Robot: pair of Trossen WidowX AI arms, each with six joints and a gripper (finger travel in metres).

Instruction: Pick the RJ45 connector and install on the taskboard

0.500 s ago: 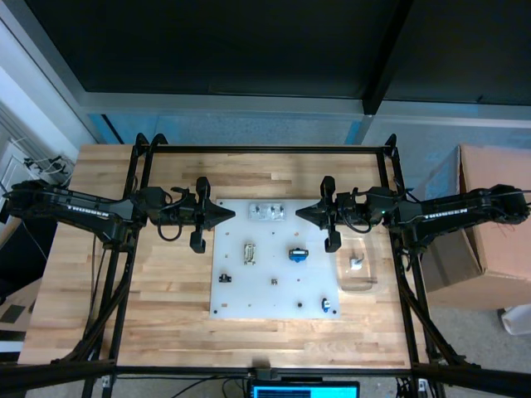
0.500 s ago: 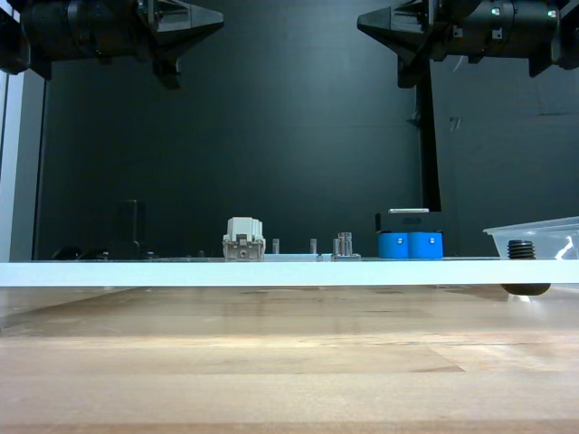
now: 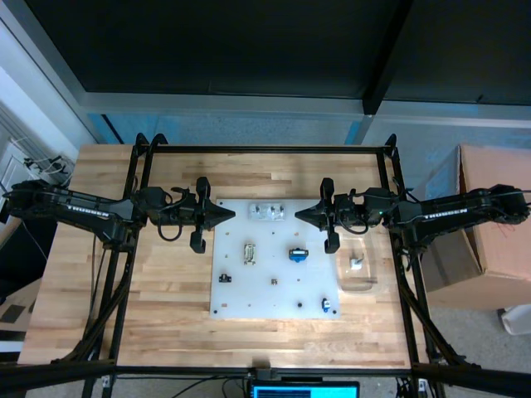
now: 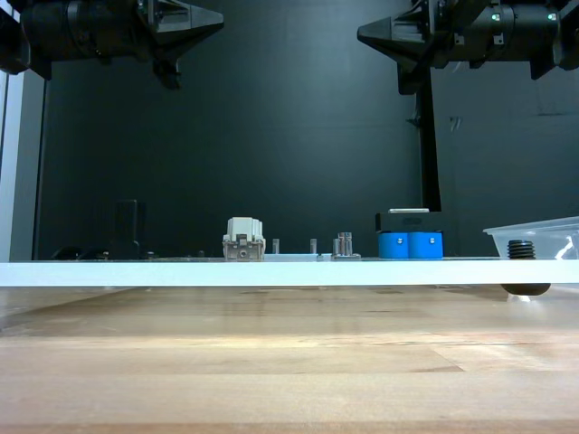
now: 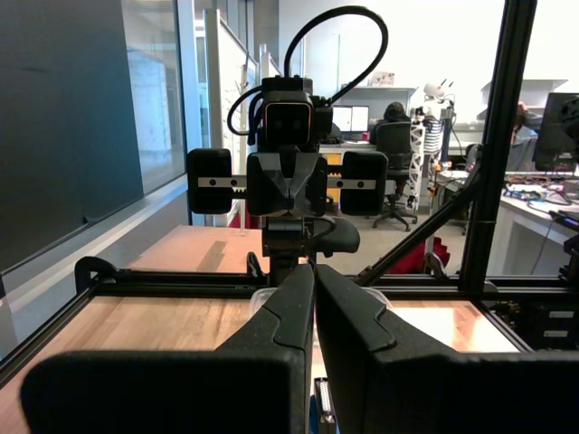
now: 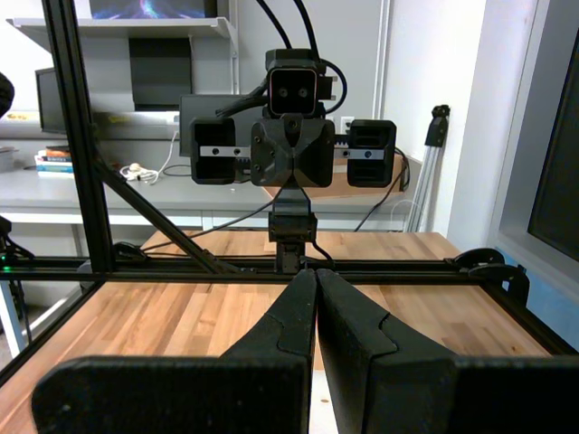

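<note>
wooden table (image 3: 166,315); left claw (image 3: 231,215), right claw (image 3: 299,215) closed high over board (image 3: 249,303) edges

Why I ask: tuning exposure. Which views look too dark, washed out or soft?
High view: soft, bluish; left gripper and right gripper, both shut, hover over the far part of the taskboard; what seems the RJ45 connector lies free in the clear tray. Low view: black backdrop swallows both grippers, near tabletop blurred. Left wrist view: bright background washes out.
</note>
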